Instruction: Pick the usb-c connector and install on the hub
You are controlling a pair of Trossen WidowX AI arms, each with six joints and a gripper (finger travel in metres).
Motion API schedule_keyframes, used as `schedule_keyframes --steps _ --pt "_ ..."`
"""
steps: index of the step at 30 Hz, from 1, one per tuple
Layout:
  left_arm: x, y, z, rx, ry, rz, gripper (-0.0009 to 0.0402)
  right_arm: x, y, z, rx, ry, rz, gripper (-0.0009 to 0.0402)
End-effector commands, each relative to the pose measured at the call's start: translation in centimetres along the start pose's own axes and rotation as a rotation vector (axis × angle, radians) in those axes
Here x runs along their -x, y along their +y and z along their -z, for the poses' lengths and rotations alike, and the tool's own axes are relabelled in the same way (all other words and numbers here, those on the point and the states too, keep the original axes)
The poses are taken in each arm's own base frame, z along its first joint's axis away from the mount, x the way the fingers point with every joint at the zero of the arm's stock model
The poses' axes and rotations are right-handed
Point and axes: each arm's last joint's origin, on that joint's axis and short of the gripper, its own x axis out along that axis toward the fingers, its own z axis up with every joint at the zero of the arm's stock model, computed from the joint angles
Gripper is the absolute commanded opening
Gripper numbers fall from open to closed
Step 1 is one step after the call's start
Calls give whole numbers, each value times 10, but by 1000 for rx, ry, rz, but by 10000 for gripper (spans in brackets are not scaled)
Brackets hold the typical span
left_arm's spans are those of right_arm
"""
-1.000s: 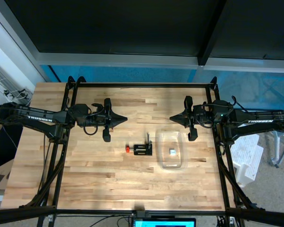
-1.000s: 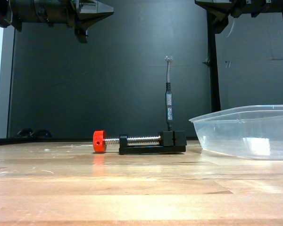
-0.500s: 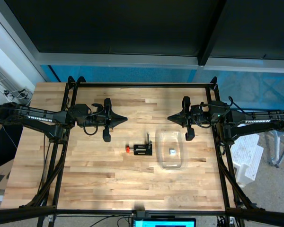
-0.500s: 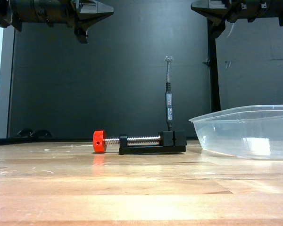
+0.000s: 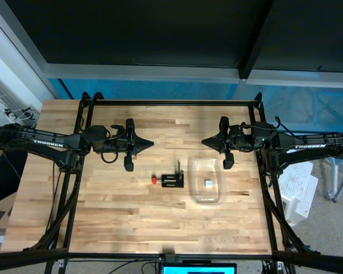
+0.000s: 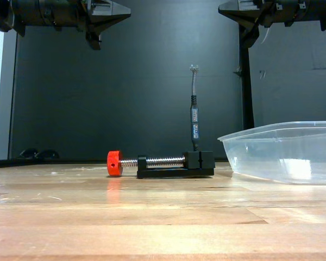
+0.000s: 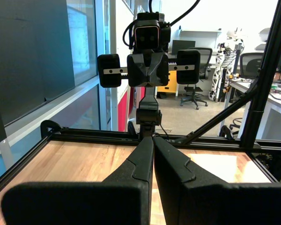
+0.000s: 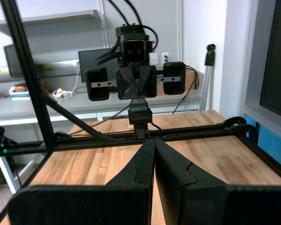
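Note:
The hub (image 5: 170,181) is a small black block with an orange-red end, lying at the table's middle; the low view shows its hub body (image 6: 176,163) with a thin dark stem rising from it. I cannot make out the usb-c connector in any view. My left gripper (image 5: 151,143) hangs shut in the air, left of and beyond the hub, its fingers (image 7: 143,159) pressed together. My right gripper (image 5: 204,141) is also shut and empty, high above the table beyond the tray, with its fingers (image 8: 145,161) touching.
A clear plastic tray (image 5: 206,197) lies right of the hub and holds a small white block (image 5: 208,183). A black frame (image 5: 171,103) runs along the table's far edge and sides. Each wrist view shows the opposite arm facing it.
My right gripper has drifted slightly left, toward the table's middle. The left arm, the hub and the tray have stayed where they were.

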Motion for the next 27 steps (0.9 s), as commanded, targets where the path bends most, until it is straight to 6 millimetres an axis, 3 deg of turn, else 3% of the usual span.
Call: schedule_keyframes --steps 1,27 --pt "0 0 0 0 -1 0 0 0 -1 -1 9 -6 32 0" --pt "0 0 0 0 -1 0 0 0 -1 -2 19 -16 21 0"
